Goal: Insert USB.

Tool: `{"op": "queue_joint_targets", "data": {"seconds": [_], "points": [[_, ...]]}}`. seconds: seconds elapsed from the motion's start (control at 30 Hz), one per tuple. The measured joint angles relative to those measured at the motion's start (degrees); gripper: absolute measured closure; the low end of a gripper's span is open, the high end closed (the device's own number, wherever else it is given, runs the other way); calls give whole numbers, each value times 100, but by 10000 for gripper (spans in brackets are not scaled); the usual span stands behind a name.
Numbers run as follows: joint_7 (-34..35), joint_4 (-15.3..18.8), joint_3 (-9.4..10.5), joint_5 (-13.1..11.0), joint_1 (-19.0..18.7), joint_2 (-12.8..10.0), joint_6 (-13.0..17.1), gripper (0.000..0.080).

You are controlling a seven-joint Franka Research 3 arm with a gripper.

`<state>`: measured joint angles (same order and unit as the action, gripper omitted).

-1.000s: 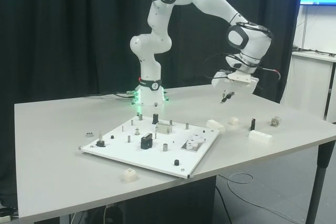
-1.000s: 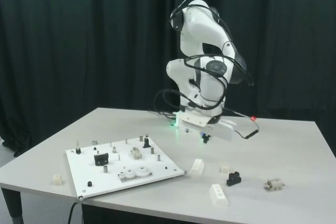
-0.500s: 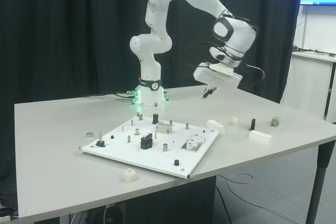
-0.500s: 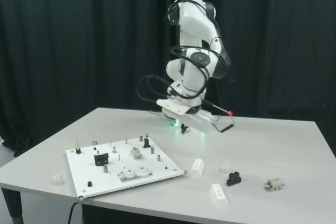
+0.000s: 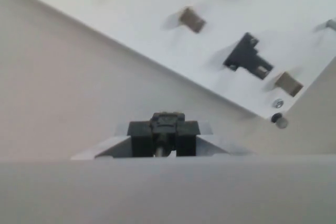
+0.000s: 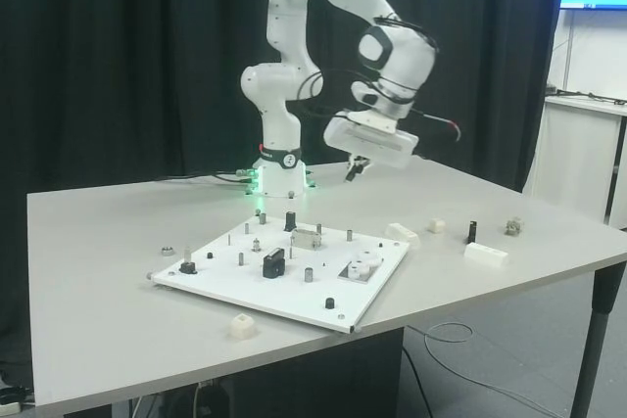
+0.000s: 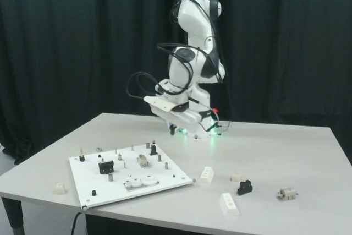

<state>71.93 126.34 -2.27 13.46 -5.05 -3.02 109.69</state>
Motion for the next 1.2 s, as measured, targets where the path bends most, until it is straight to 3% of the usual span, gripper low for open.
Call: {"op": "queue_joint_targets", "data": {"seconds": [0.23,0.73,1.2], "points": [[-43,538,-143,125,248,399,469,715],[-44,1480,-726,194,486,1118,1504,715],[-70,1794,-1170,186,569,1316,2010,715]]}}
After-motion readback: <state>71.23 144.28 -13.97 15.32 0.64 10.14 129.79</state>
